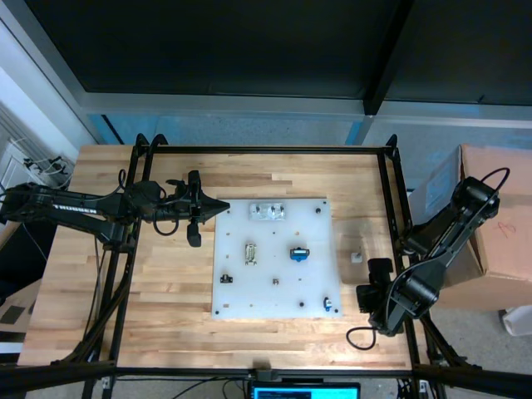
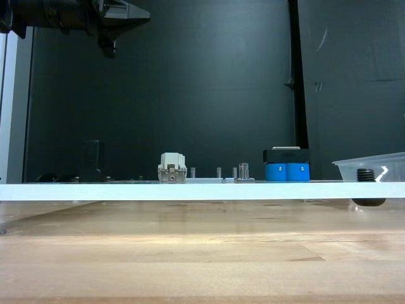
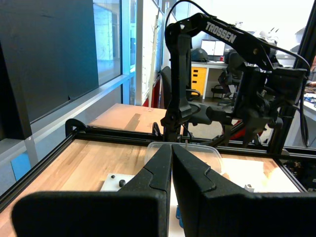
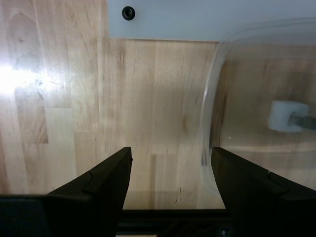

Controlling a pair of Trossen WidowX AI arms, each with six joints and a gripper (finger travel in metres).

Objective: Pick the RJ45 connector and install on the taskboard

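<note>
The RJ45 connector is a small white block lying free in a clear tray on the wood, right of the white task board and clear of it. In the right wrist view the connector shows through the tray wall. My right gripper hovers just near of the tray; its fingers stand wide apart over bare wood with nothing between them. Level with the board's far left corner, my left gripper hangs high, and its fingers are pressed together, empty.
The board carries a grey-white connector, a blue block, a clear part and small posts. A black frame rail runs along the table's right side. A cardboard box stands beyond the right arm.
</note>
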